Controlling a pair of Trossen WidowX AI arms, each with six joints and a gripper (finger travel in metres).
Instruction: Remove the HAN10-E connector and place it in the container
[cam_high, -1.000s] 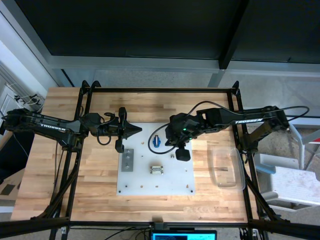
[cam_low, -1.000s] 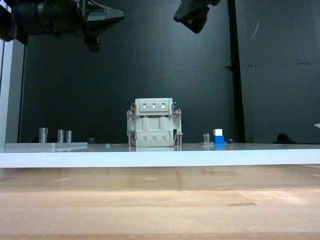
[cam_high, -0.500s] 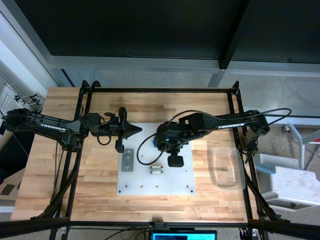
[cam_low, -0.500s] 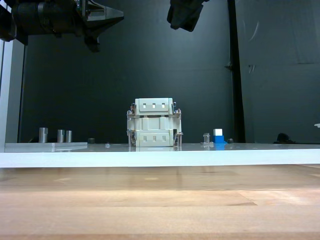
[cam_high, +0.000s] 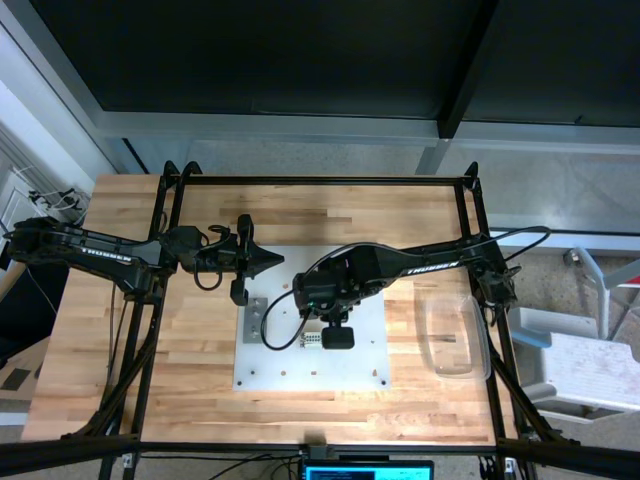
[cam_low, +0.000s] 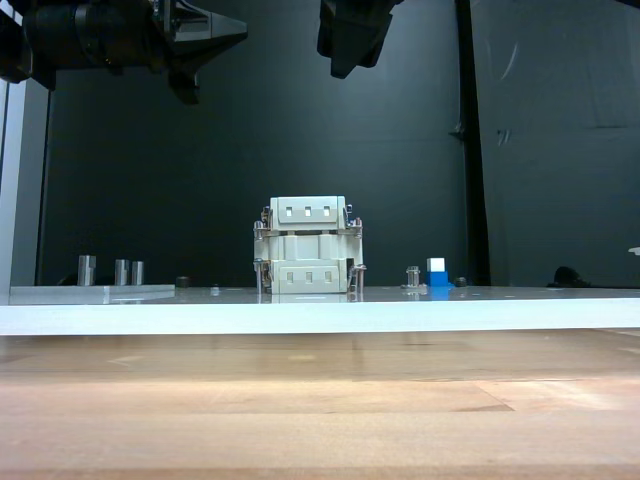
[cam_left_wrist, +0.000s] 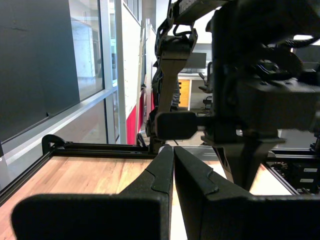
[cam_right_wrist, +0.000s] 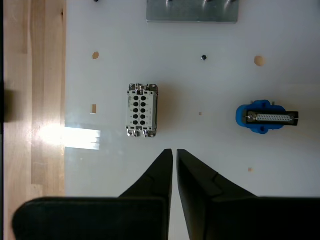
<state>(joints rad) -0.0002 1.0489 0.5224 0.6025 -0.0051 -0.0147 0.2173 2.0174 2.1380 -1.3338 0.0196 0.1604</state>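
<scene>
Now the right gripper (cam_right_wrist: 174, 151) hangs high over the middle of the white board (cam_high: 270, 372), its fingers pinched to a narrow slit and holding nothing. Almost underneath it the connector (cam_right_wrist: 142, 117) sits seated on the board, untouched, with the grey plate (cam_right_wrist: 191, 12) to its left and the blue plug (cam_right_wrist: 265, 118) farther back. Over on the right the clear container (cam_high: 455, 338) rests on the wooden table, well apart. The left gripper (cam_left_wrist: 173, 148) is up near the board's far left corner, fingers pressed together.
</scene>
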